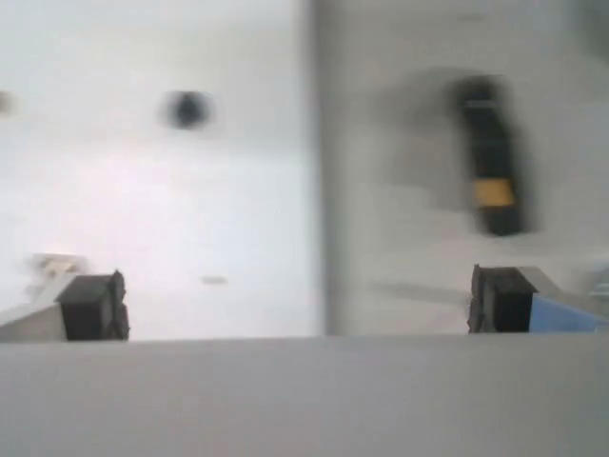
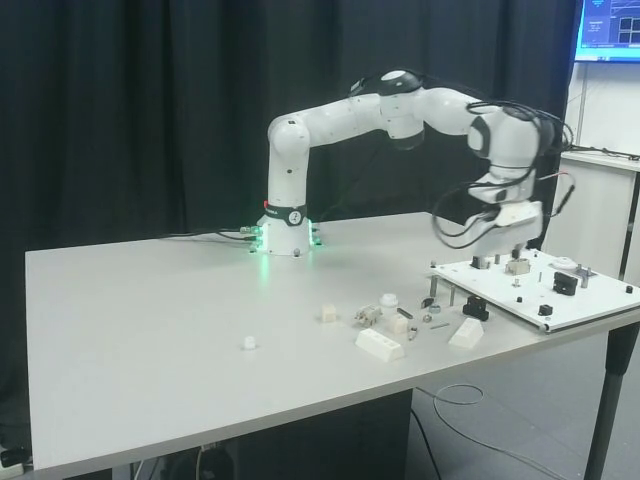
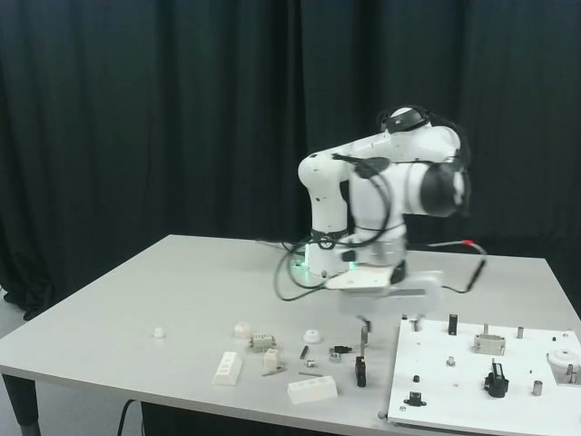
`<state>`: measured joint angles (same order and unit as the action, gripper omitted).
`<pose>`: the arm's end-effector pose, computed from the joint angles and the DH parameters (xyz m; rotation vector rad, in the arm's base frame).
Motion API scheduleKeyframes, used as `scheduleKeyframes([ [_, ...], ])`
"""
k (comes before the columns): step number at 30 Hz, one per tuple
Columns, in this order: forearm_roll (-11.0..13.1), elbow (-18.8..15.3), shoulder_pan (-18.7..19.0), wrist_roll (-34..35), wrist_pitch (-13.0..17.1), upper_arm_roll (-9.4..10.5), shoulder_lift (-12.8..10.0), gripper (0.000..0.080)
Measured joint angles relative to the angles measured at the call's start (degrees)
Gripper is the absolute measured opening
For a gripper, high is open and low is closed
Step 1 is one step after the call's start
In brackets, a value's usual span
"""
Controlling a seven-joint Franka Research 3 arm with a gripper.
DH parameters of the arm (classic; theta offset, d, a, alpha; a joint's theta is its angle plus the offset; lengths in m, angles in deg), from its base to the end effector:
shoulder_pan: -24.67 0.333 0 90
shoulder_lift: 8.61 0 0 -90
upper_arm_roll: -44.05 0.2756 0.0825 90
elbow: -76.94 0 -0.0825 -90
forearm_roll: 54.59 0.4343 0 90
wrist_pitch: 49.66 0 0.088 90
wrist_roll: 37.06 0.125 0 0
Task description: Remove square peg 1.
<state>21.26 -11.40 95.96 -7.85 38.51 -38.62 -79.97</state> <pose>0.6721 0.1816 0.2534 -2.8422 1.1534 0.2353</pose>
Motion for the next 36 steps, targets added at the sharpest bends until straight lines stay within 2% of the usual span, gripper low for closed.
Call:
scheduleKeyframes([
  [10,-0.26,10.39,0.92,12.38,0.83,3.66,-0.02,0.08],
  [17,-2.59,15.24,1.37,16.95,2.04,6.62,-0.08,0.08],
  [24,-4.84,17.22,2.38,19.81,3.21,9.38,-0.11,0.08],
  [36,-7.29,17.26,4.78,23.18,6.67,12.67,-0.23,0.08],
])
